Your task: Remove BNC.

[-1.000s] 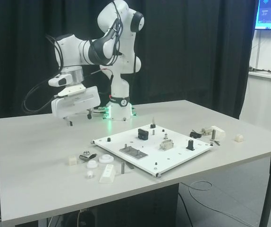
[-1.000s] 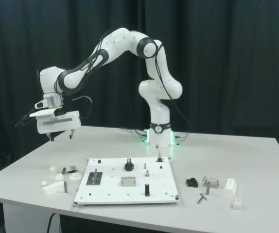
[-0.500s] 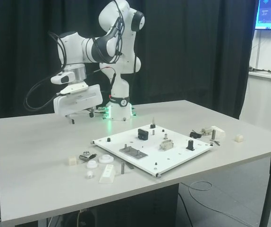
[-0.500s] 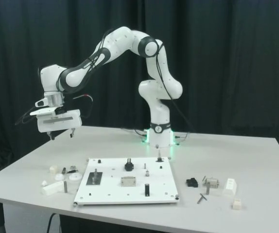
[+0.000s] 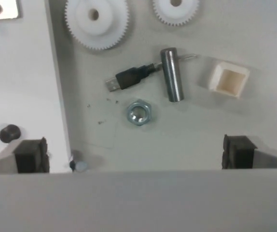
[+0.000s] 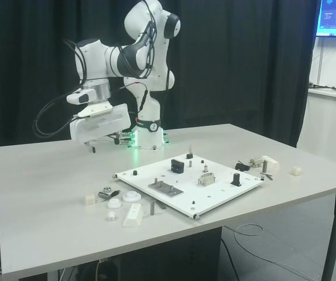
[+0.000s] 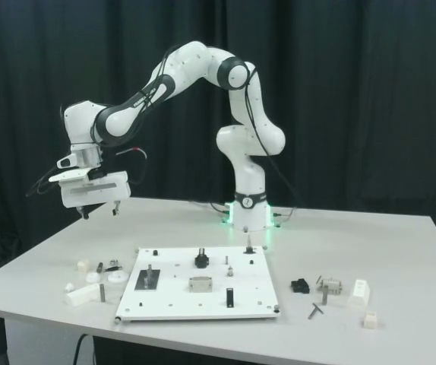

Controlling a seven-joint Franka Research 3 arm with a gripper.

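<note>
White arm reaches out from its base toward 9 o'clock in second room view, elbow high, wrist pointing down; gripper (image 7: 97, 211) hangs above table, fingers (image 5: 31, 155) spread wide, nothing held.

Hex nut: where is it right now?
In the wrist view the hex nut lies on the grey table, just off the white board's edge, between the USB plug and the metal pin.

End effector climbing, you'll notice.
Your end effector (image 6: 101, 146) has risen higher above the tabletop (image 6: 45, 181) and edged toward the arm's base over the last second.
</note>
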